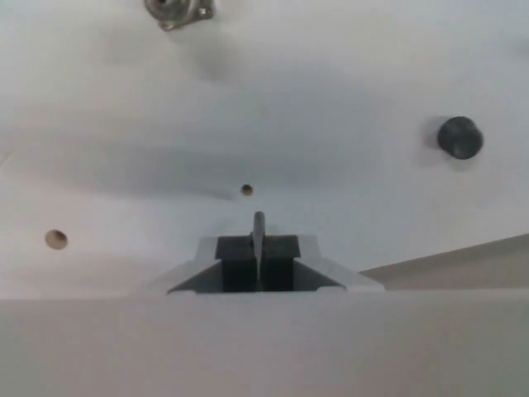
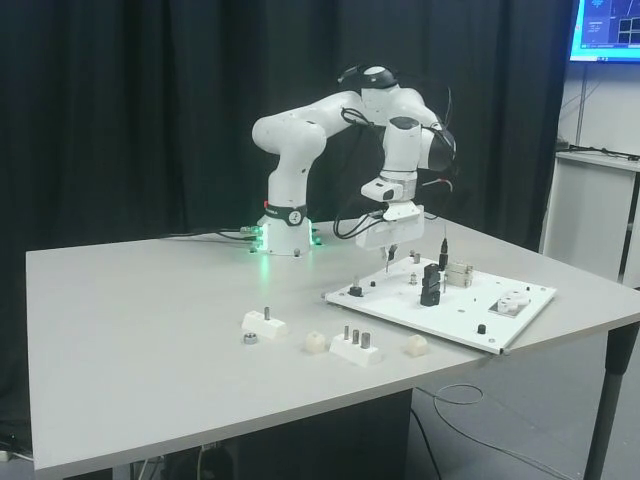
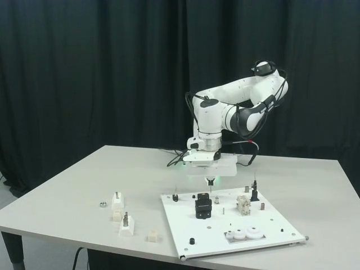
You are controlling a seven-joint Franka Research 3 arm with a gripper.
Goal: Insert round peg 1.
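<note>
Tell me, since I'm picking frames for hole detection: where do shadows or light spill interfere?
Wrist view: a broad soft shadow band crosses the white board beyond the peg, near the small hole. First room view: green glow at the arm's base spills onto the grey table. Second room view: even light.

One white robot arm [image 3: 236, 104], one white board [image 3: 225, 228] and four small white blocks [image 2: 265, 322] share one grey bench [image 2: 150, 330]; two holes [image 1: 56, 239] pierce the board.

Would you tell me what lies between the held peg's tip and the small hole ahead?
Only bare white board separates the peg from the hole, per the wrist view.
</note>
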